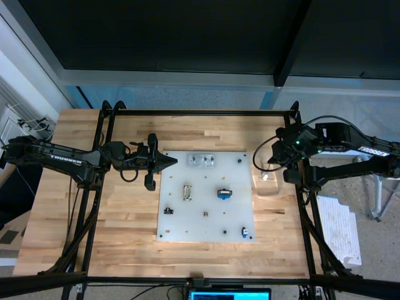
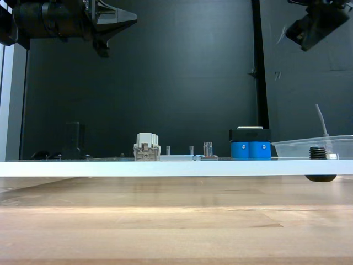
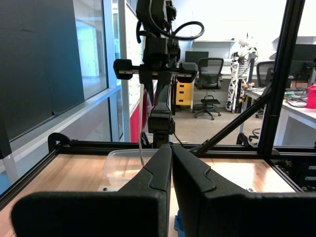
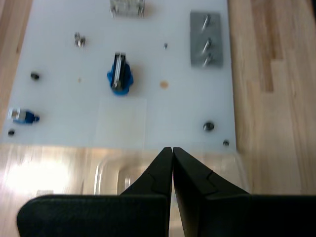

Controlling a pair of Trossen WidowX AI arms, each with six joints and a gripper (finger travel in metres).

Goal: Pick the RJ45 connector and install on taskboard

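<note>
From above, the left tool (image 1: 173, 161) hung over the left edge of the board (image 1: 200, 219), its fingers together and pointing right, while the right tool (image 1: 275, 159) sat above a clear tray (image 1: 257, 190) that lay on the counter (image 1: 94, 212) just beside the board's right edge; a small pale speck inside that tray looked like the plug (image 1: 267, 177), apart from both tools. At counter level, the left tool (image 2: 131, 21) and the right tool (image 2: 292, 34) were both high above the board (image 2: 165, 167), and a thin pale strip (image 2: 319, 118) rose from the tray (image 2: 309, 144). The left wrist camera showed the left tool (image 3: 171, 148) pressed together with nothing between its fingers. The right wrist camera showed the right tool (image 4: 172, 149) likewise together, over the tray (image 4: 96, 173), with the board (image 4: 148, 108) and a blue fitting (image 4: 119, 79) beyond
</note>
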